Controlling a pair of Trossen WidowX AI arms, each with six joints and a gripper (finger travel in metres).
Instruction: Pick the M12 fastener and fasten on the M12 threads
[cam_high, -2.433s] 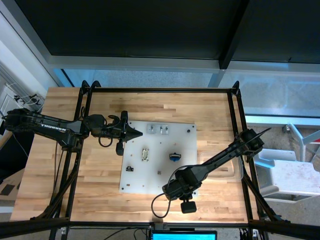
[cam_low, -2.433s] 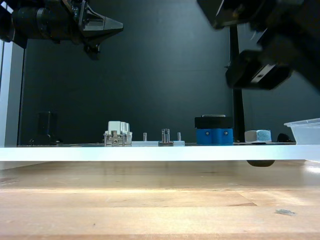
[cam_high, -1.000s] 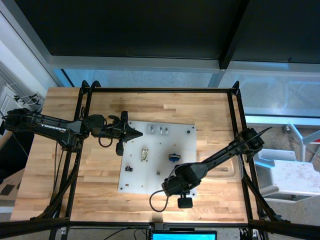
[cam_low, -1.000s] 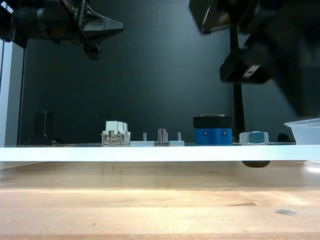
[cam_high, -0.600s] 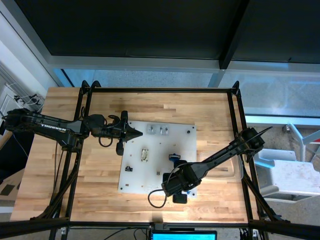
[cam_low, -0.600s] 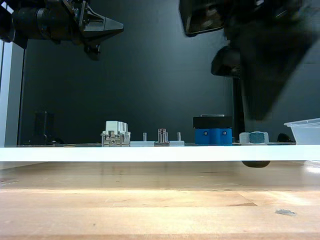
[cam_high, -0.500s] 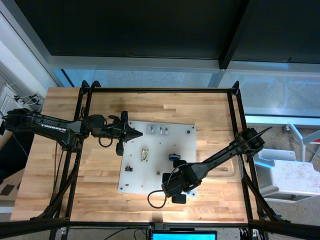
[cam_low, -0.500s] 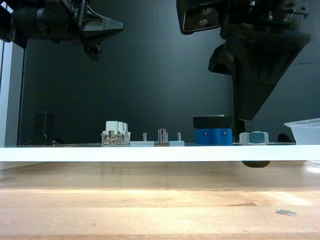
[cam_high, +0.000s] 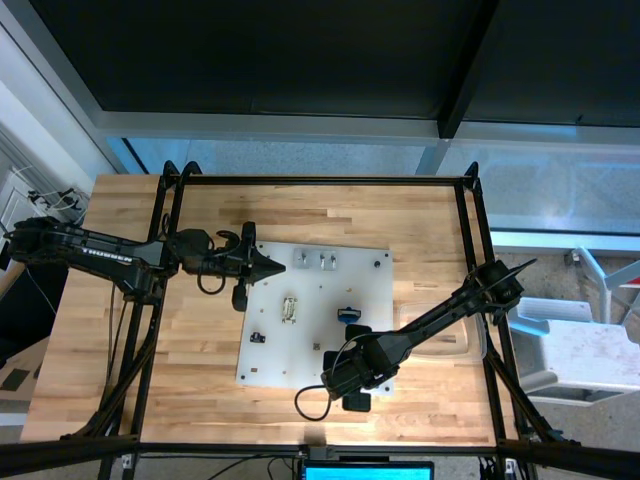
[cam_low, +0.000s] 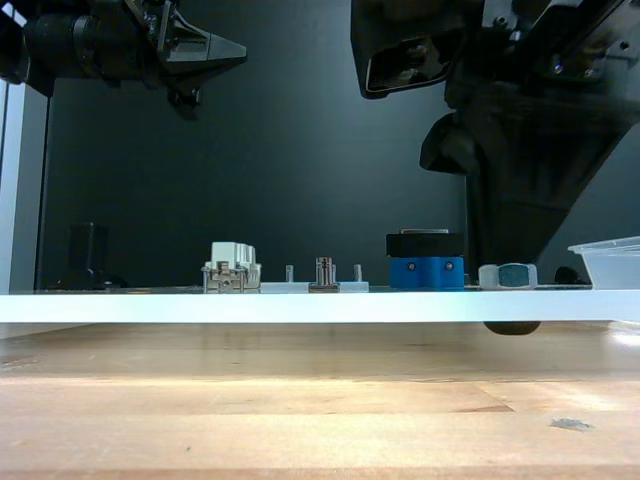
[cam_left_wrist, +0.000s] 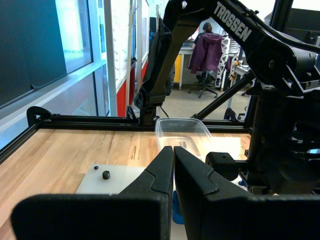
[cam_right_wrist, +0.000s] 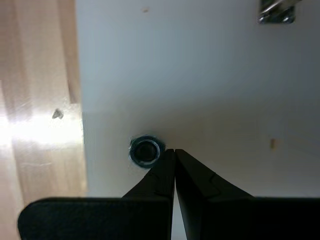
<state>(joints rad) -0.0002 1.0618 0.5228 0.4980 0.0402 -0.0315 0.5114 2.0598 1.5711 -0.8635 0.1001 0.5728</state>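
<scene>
1. Board (cam_high: 300, 355): the work is at its near right edge, so the R side is far nearer. L gripper (cam_high: 268, 264) hangs by the far left edge, jaws pressed together
2. Tray (cam_low: 610, 255), right of Board: I can't tell its contents, but the nut isn't in it
3. R gripper (cam_right_wrist: 173, 151): points down at Board, jaws pressed together, empty
4. Nut (cam_right_wrist: 145, 150): lies flat, hole up, just beside the R tips, not btwn them; can't tell if it's on its stud

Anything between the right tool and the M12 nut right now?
Nothing visible. The right tool, shut, points down at the white board with its tips right beside the M12 nut; nothing shows in the small gap between them. The left tool, shut, is parked high over the board's far left edge.
</scene>
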